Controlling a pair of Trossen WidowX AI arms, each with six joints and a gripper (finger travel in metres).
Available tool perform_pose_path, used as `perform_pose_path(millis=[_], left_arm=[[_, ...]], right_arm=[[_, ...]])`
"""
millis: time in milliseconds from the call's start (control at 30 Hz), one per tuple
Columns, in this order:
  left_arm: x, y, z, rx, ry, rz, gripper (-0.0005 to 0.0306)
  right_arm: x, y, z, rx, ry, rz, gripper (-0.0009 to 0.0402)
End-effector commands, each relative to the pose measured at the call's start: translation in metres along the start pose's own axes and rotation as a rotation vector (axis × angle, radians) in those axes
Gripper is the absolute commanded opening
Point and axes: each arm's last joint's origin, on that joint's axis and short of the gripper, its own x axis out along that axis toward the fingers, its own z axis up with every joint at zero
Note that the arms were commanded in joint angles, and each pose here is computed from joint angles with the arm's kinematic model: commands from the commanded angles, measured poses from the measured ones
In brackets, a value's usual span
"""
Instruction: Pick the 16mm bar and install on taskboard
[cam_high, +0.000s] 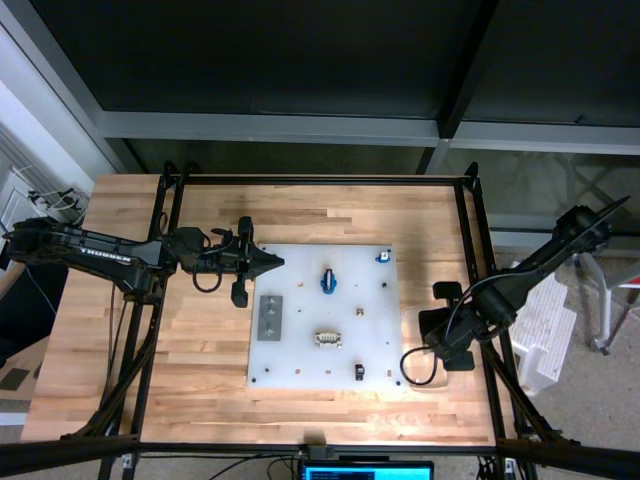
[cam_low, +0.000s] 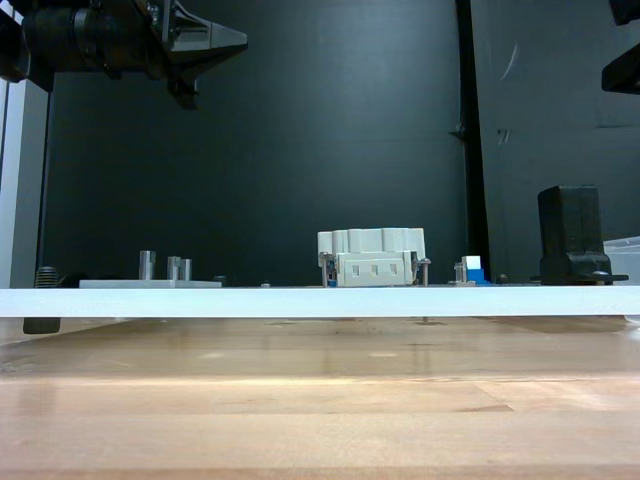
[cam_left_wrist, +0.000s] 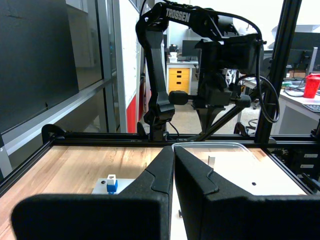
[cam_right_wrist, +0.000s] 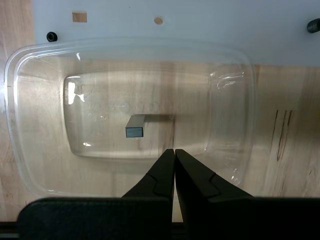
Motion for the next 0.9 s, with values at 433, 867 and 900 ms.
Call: perform_pose_path(millis=[433, 867, 900], left_arm=[[0.0, 0.0, 0.0, 0.0, 0.0, 0.0, 0.0], [0.0, 0.0, 0.0, 0.0, 0.0, 0.0, 0.0], [0.0, 0.0, 0.0, 0.0, 0.0, 0.0, 0.0]], right_arm=[[0.012, 0.021, -0.001, 0.0, -0.007, -0.052, 0.0126], [0.033, 0.029, -0.002, -0.002, -0.008, -0.051, 0.0208], [0.036, 0.03, -0.002, -0.001, -0.01, -0.043, 0.021]])
